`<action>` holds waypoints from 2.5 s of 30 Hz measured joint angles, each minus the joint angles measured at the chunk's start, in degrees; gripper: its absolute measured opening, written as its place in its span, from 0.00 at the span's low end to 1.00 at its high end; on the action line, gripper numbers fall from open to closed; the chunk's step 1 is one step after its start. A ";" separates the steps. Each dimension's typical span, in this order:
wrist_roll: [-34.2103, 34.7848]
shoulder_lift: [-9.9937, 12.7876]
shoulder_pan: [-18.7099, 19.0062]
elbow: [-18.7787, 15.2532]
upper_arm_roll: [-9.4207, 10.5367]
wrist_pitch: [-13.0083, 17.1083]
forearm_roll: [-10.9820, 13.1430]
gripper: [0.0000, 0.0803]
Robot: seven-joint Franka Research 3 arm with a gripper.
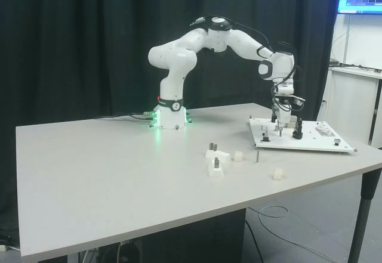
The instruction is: Insert square peg 2.
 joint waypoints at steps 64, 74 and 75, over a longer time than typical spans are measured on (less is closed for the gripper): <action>-5.46 -0.04 -1.01 0.44 -0.67 -2.82 -2.29 0.09; -4.98 -0.05 -1.71 0.43 -1.48 -5.14 -3.02 0.09; -4.90 -0.06 -1.76 0.43 -1.52 -5.22 -3.03 0.09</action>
